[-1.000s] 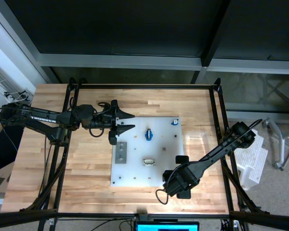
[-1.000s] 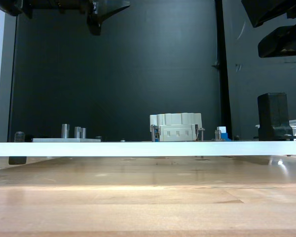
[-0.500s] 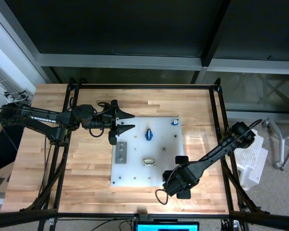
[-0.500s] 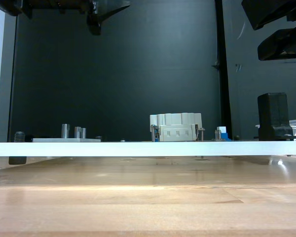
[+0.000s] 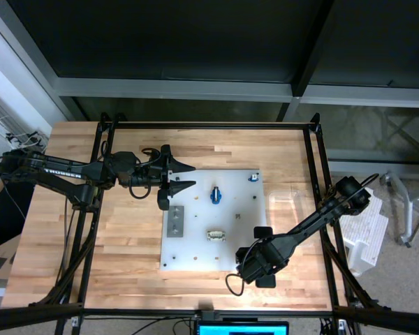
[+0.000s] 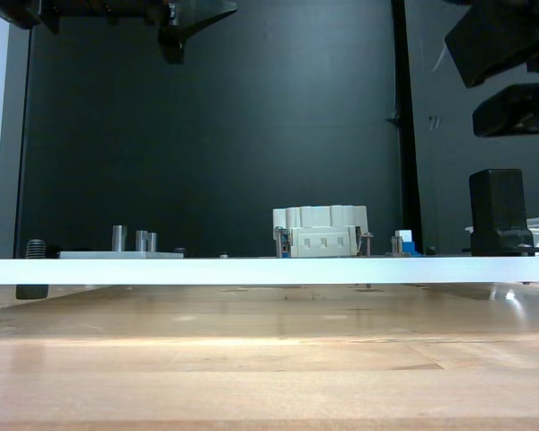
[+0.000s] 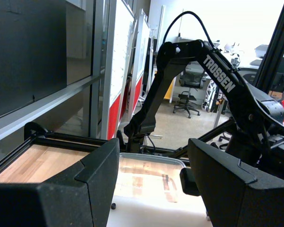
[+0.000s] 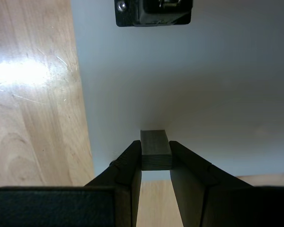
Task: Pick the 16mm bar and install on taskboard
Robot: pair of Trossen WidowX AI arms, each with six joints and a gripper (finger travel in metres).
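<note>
Bar (image 8: 155, 144) sits clenched in your right pincer (image 8: 155, 158), above the taskboard (image 8: 203, 85) near its right front corner. Carry it level to its seat, then lower slowly and square. Your left pincer (image 5: 191, 176) hovers released over the far-left corner.

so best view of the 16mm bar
Right wrist view: 16mm bar clamped in right pincer over taskboard edge. High view hides it under that pincer; others miss it. Left pincer open above taskboard's far-left corner.
</note>
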